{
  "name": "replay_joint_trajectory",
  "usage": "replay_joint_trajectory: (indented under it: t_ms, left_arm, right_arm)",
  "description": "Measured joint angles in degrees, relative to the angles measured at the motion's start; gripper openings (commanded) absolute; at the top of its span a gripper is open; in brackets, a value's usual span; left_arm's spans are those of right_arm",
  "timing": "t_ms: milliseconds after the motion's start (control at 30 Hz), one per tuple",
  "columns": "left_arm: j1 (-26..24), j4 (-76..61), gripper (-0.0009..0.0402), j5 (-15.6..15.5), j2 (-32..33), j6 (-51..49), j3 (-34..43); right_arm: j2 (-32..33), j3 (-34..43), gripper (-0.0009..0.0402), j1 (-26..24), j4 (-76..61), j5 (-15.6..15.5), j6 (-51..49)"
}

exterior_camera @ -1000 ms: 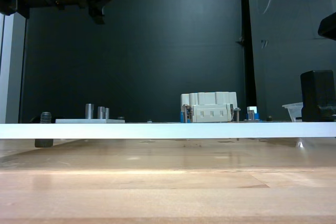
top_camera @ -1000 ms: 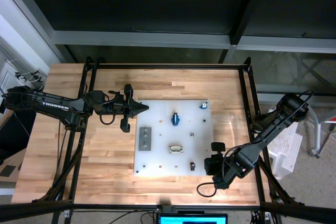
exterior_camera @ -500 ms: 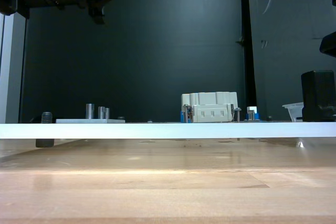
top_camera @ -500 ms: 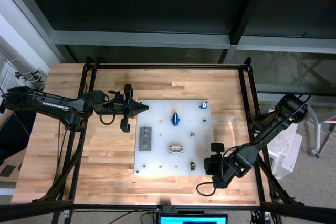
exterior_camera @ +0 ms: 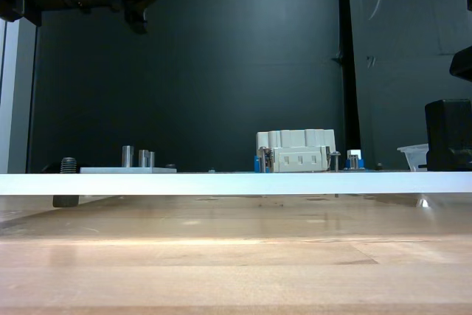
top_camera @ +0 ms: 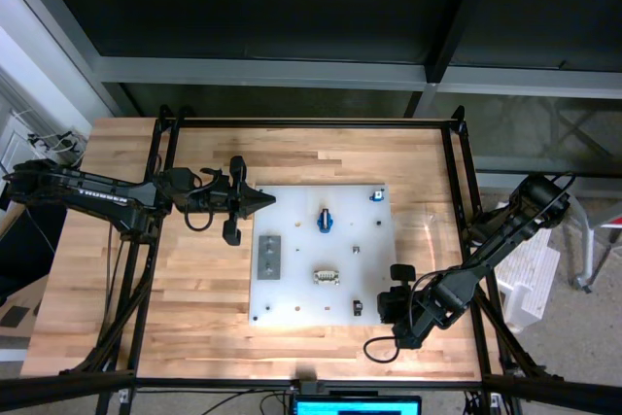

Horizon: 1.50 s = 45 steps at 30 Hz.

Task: Pick the 16mm bar and install on taskboard

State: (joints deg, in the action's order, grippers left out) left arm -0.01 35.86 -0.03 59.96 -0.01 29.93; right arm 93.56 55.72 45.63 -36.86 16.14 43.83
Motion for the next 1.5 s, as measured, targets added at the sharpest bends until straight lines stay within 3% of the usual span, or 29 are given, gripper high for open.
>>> replay_joint_trajectory:
  t_ms: [233,467,733,900,1500]
  left_arm:
    - [0.0,-0.02,0.0,0.0,0.0,0.0,0.0]
    - [0.0,-0.02,0.0,0.0,0.0,0.0,0.0]
    - [0.0,-0.02,0.0,0.0,0.0,0.0,0.0]
    - [0.0,-0.02,0.0,0.0,0.0,0.0,0.0]
    - [0.0,-0.02,0.0,0.0,0.0,-0.02,0.0]
  right_arm:
    - [-0.2,1.4,0.0184,0.04,-0.66,-0.26,-0.02]
    - [-1.36,4.33,0.0221,0.11,-5.99,-1.09,-0.76]
    - [-4.74,8.26,0.0224,0.13,-14.25,-2.64,-2.27]
    - [-6.84,9.31,0.0224,0.11,-16.44,-5.7,-2.82]
    - [-8.35,9.33,0.0224,0.0,-16.94,-5.84,-3.72]
